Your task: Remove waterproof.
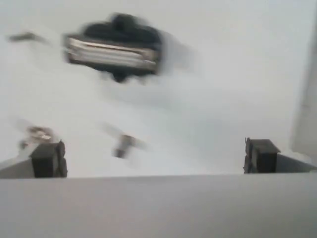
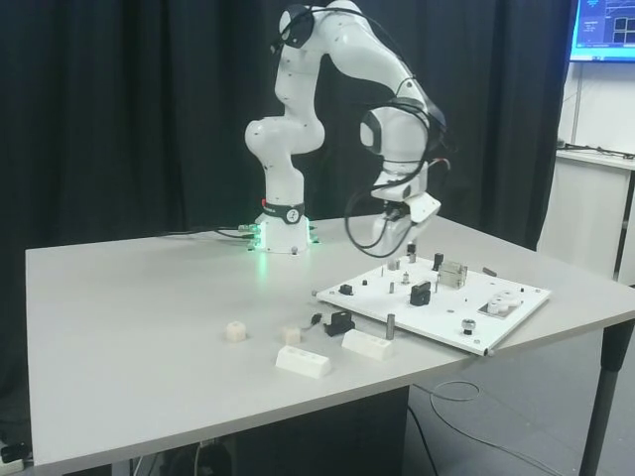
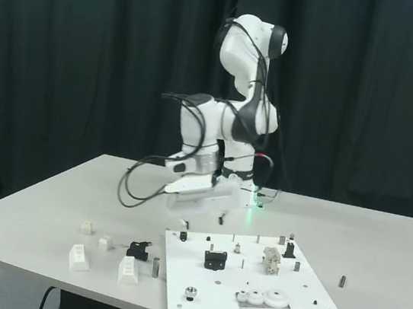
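Now the gripper [image 1: 153, 157] hangs spread and empty above the white board [image 2: 516, 315]. The task's thing is probably the black-and-grey connector [image 1: 115, 48] in the wrist view, on the board ahead of the fingertips, though I cannot be sure. Centre it between the fingers, descend squarely, pinch firmly, then pull straight out. Off the board lie four white blocks [image 3: 80, 257] and one black part [image 3: 137, 250].

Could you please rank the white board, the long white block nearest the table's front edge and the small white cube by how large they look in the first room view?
1. white board
2. long white block
3. small white cube
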You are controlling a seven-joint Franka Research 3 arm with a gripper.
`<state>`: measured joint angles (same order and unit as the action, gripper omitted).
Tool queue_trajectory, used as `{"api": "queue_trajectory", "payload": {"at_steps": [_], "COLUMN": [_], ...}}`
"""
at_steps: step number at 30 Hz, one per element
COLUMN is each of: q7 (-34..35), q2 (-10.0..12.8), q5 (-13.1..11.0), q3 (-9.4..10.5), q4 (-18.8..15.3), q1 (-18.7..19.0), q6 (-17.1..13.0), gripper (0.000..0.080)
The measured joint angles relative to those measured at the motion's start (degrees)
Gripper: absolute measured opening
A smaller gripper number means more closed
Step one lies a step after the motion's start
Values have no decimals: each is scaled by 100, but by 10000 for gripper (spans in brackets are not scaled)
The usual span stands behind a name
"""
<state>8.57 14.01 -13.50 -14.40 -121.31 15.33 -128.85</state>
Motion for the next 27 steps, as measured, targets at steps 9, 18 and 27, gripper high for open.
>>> {"api": "queue_trajectory", "payload": {"at_steps": [9,18,27], "q7": [757,1678,2358], "q2": [-45,-47,-7], "q5": [-171,-185,-116], "q3": [13,38,41], "q4": [-89,-135,-237], "q1": [718,1397,1848], "q6": [-19,-180,-495], "gripper": [800,800,800]}}
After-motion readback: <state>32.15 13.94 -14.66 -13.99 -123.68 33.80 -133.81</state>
